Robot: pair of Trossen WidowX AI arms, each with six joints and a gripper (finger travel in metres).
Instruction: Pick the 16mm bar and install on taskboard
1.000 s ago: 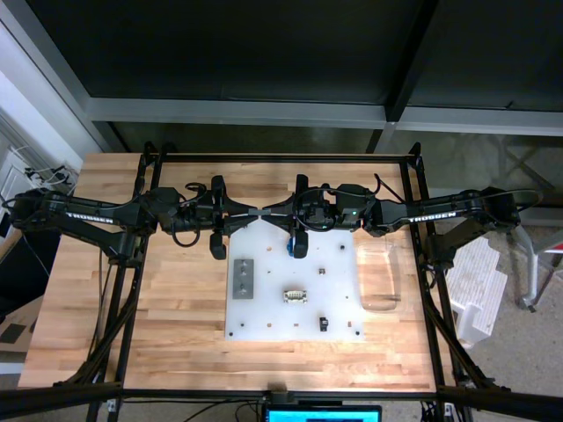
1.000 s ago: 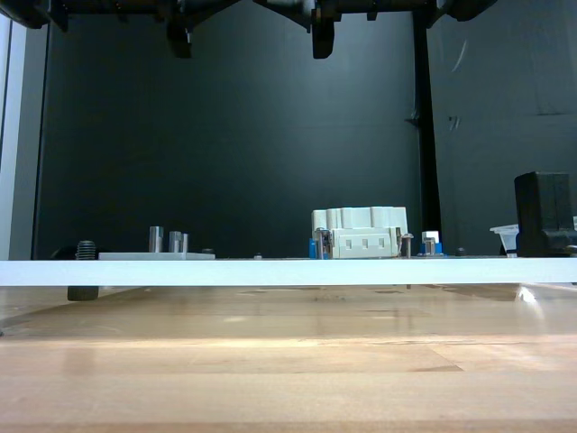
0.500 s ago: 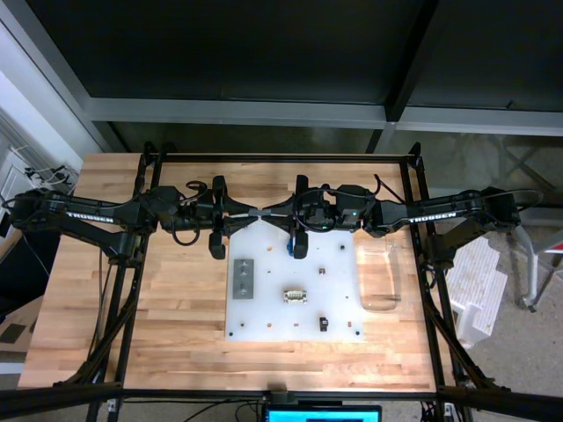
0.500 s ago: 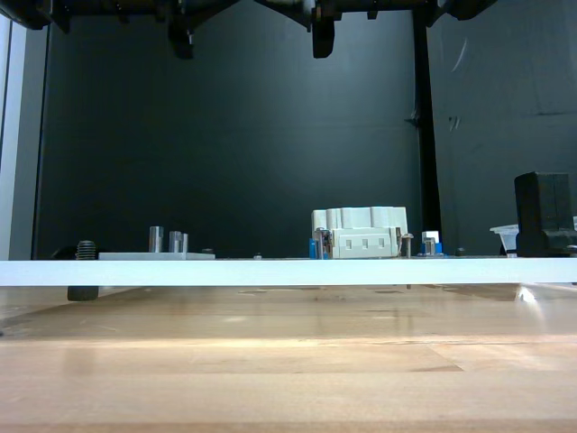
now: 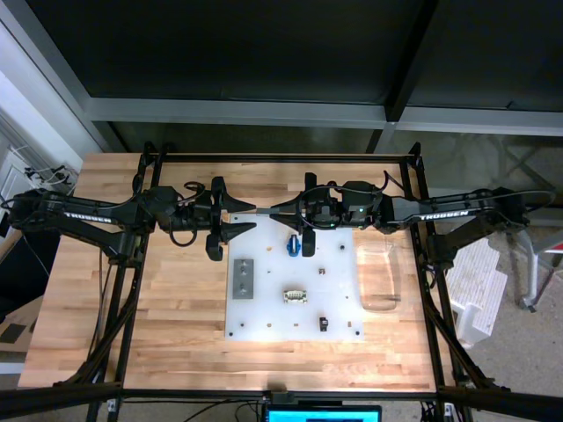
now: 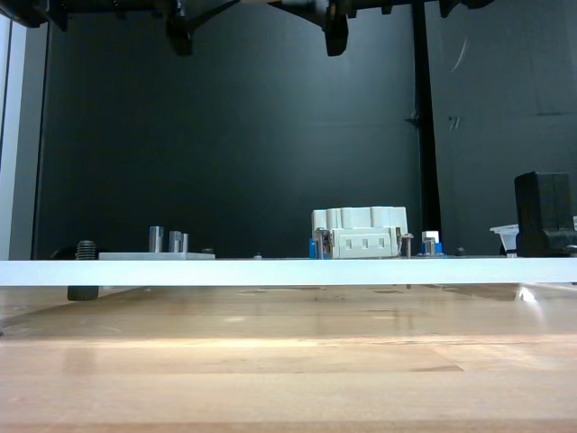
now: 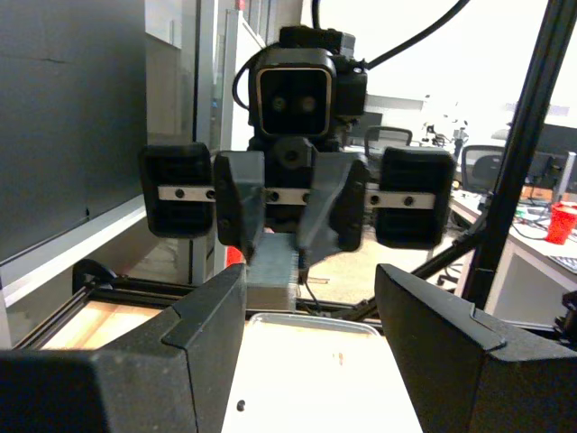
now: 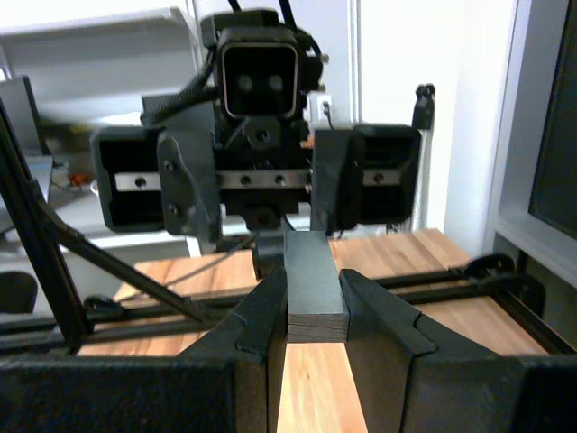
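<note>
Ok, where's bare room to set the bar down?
Bare: white board near-left corner, between grey metal block and black part; wooden table left of it. Crowded: above far edge, right hand holds dark 16mm bar, open left hand facing it.

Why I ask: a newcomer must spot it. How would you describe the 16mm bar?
Look in mid-air near the far edge of the white taskboard. There the right gripper is shut on the 16mm bar, which points level at the open left gripper facing it. It is the only grey metal bar held aloft; everything else small sits on the board.
</note>
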